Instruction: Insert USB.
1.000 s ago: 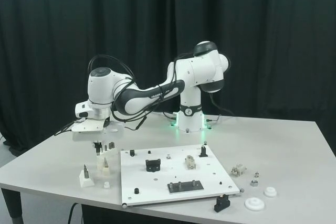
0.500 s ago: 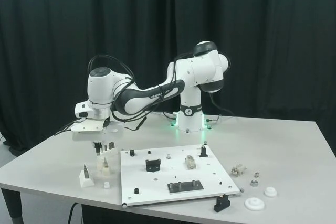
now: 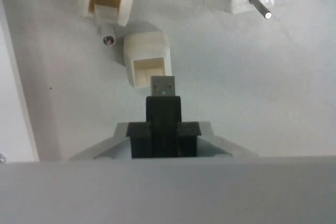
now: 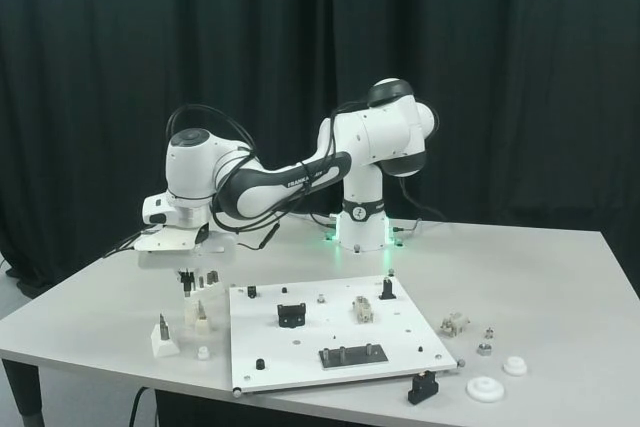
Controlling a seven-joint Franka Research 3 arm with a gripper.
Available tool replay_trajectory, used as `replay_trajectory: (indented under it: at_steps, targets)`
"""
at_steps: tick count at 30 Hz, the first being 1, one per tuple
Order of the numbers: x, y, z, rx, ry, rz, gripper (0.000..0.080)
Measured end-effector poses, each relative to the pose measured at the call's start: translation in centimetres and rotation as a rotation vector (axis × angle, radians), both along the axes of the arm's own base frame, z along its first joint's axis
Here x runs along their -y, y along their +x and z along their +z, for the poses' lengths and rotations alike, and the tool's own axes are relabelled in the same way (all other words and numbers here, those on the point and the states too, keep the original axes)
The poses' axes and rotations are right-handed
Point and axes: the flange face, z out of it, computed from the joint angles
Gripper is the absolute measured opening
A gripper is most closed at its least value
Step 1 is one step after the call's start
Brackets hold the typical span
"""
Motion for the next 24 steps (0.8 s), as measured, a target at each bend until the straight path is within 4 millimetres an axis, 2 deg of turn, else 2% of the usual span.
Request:
replay_trajectory:
  at_steps: [24]
  targets:
    - [-0.15, -0.03, 0.16, -0.006, 0.000, -0.119, 0.0093]
